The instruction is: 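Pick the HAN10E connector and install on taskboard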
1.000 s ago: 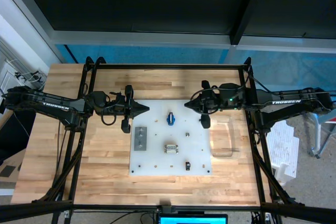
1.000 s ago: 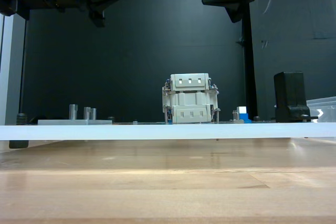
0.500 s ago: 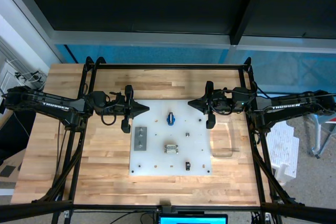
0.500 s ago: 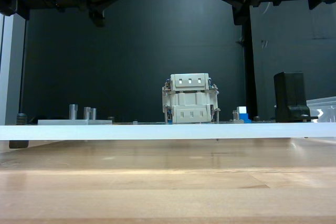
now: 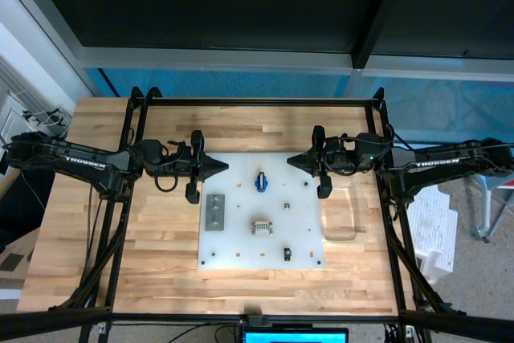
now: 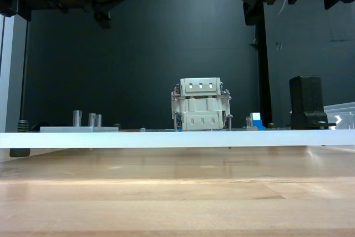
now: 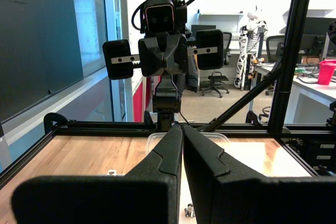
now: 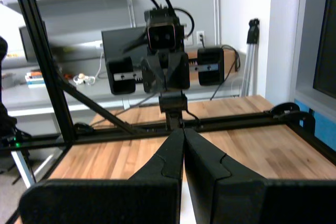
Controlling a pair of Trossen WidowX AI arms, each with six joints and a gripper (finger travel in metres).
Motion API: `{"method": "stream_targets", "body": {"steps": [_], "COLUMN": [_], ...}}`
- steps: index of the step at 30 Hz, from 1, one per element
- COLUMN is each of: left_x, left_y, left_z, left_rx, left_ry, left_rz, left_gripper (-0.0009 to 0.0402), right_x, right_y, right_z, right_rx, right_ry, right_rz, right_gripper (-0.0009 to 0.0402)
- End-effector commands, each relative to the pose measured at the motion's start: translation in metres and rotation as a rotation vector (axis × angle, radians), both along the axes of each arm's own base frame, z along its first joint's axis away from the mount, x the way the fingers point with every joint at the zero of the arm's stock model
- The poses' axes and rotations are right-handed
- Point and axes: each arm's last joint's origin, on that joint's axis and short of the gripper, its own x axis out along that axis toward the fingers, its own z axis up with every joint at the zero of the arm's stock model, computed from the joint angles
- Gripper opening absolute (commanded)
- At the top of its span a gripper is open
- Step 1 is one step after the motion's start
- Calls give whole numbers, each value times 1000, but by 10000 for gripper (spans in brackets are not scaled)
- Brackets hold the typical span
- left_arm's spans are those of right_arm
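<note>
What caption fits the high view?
Connector sits on the taskboard; left claw and right claw, both shut, hover over its far edge.

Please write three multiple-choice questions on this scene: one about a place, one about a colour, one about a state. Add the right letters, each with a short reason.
1. Where is the HAN10E connector?
A. in the left gripper
B. on the taskboard
C. in the right gripper

2. What colour is the upright part beyond the connector?
A. red
B. green
C. blue

3. How are the right gripper's fingers?
A. shut, holding nothing
B. wide open
C. shut on the connector

Answers:
1 B: it stands on the white plate, while both grippers hang high above the board's far side, one left, one right.
2 C: the high view shows it blue.
3 A: the right wrist view shows the fingers pressed together, empty; the left gripper is shut too.
</note>
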Motion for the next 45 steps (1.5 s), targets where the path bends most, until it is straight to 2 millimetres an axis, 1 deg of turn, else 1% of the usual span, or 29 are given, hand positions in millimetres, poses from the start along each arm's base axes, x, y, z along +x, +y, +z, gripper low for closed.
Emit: {"method": "stream_targets", "body": {"steps": [1, 10, 35, 45], "left_x": [0, 0, 0, 0], "left_y": [0, 0, 0, 0], "left_z": [0, 0, 0, 0], "left_rx": [0, 0, 0, 0], "left_ry": [0, 0, 0, 0], "left_rz": [0, 0, 0, 0], "left_gripper": [1, 1, 1, 1], "right_x": [0, 0, 0, 0], "right_y": [0, 0, 0, 0], "right_z": [-2, -6, -7, -10], "right_rx": [-6, -5, 5, 6], "right_ry": [10, 27, 22, 48], "right_rz": [-4, -2, -1, -2], "right_gripper": [0, 0, 0, 0]}}
